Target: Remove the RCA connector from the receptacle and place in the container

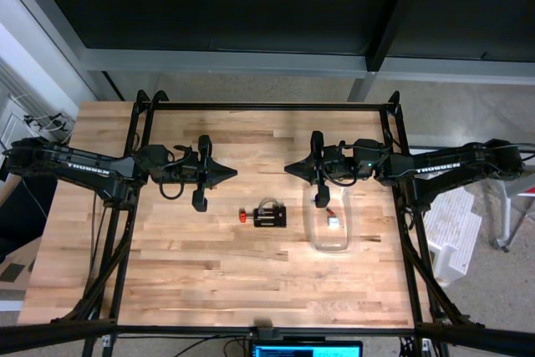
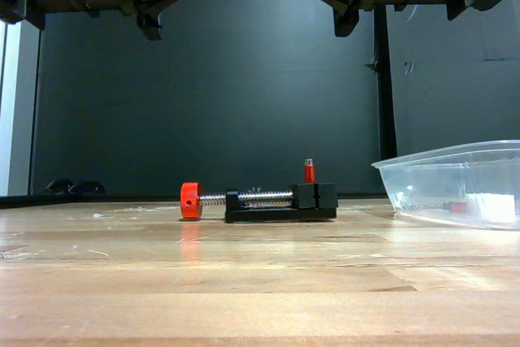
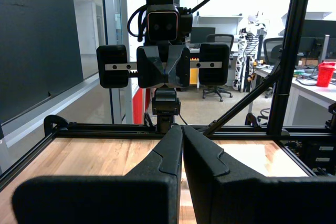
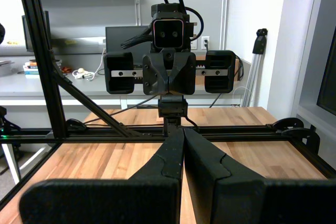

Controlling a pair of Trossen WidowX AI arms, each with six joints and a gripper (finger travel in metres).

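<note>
Status: extraction not started, as judged from the current layout.

- RCA connector [image 2: 309,171] is seen upright in the receptacle [image 2: 280,201], centre of the low view, red body standing above the black block. The orange-red knob [image 2: 190,200] is at the block's left end.
- Container [image 2: 422,184] is set at the right of the low view, near the receptacle but not touching it. A whitish square piece [image 2: 494,207] and a small red item [image 2: 457,207] are seen inside; what the red item is cannot be told.
- Left gripper [image 1: 234,173] is held high, left of centre in the high view, tip pointed inward, well above the table [image 1: 184,273]. Its fingers [image 3: 170,148] are pressed together, with nothing between them.
- Right gripper [image 1: 287,169] is mirrored right of centre, level with the left one and above and beyond the receptacle. Its fingers [image 4: 172,156] are likewise closed on nothing.
- Neither gripper is near the connector.

Left to do, by judgement: one gripper to be opened and lowered over the plug, the plug pulled straight up out of the block, carried right, and released in the container. The right arm looks better placed, since the container is on its side.
</note>
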